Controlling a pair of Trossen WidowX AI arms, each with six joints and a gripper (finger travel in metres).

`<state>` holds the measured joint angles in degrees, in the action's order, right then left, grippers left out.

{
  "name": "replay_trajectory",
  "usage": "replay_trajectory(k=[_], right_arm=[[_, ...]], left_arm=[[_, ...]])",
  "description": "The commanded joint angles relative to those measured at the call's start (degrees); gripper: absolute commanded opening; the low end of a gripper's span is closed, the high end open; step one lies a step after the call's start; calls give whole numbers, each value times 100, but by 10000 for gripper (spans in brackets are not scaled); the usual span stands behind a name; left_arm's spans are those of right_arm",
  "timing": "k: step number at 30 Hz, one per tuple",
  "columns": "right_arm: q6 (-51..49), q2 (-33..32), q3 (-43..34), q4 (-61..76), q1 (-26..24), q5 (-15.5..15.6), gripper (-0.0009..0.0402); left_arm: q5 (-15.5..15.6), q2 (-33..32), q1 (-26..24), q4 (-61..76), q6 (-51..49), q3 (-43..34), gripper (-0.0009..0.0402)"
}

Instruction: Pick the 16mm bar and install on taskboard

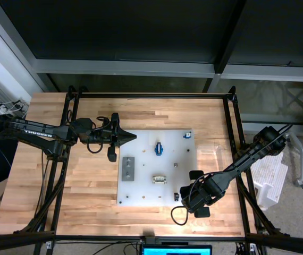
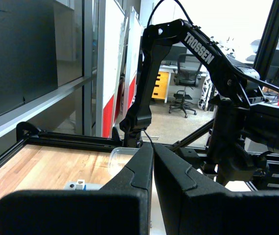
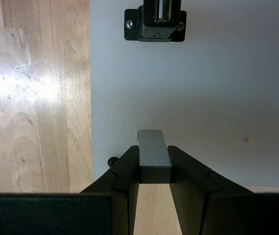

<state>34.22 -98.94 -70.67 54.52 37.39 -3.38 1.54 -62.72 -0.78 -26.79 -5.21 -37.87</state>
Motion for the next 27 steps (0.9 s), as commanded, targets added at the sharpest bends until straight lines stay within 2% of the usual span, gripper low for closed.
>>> replay_trajectory(k=[1,27], right_arm=[[-68,2,35,-4,0,2,0],[-160,-157,188,-348,2,63,0]], left_arm=[[0,0,2,0,0,0,0],[0,0,2,0,0,0,0]])
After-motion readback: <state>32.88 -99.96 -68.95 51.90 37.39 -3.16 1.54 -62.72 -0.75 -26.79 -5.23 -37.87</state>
